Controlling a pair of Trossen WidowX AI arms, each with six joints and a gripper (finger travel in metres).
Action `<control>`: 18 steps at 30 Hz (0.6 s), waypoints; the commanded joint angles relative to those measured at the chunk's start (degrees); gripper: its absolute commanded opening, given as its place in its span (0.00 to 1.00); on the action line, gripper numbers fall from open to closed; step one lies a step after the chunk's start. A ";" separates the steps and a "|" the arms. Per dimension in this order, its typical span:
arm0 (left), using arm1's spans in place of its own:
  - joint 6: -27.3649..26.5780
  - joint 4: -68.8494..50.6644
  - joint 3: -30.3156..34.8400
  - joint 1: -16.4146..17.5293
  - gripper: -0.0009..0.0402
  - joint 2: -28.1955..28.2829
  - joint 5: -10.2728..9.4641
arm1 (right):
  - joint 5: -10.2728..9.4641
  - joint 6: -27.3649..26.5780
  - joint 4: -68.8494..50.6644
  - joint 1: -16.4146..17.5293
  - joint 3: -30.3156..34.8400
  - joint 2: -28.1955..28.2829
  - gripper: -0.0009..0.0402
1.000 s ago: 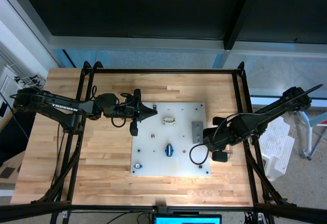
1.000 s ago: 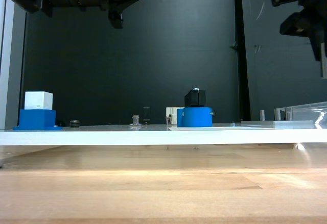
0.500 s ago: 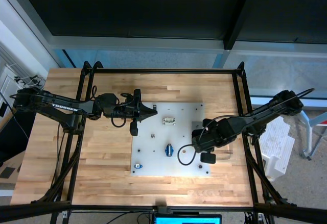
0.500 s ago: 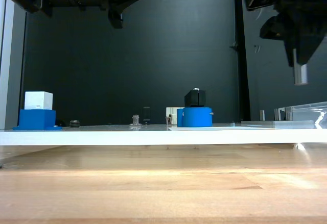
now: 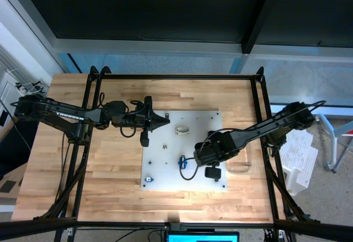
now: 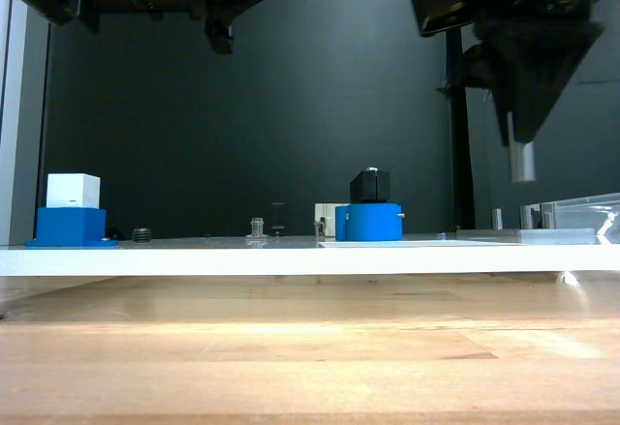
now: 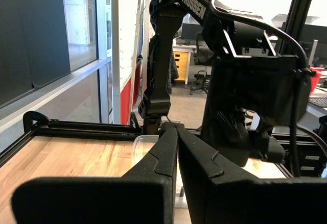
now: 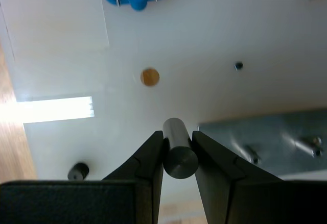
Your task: Pick the 16mm cylinder and install on the taskboard
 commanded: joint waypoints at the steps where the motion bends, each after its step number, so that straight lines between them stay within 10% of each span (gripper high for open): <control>1: 0.00 0.02 0.02 0.00 0.02 0.00 0.02 | -0.02 -1.07 0.31 -0.35 1.99 2.40 0.03; 18: 0.00 0.00 0.02 0.00 0.02 0.00 0.02 | -0.50 -2.03 4.11 -0.74 4.98 8.83 0.03</control>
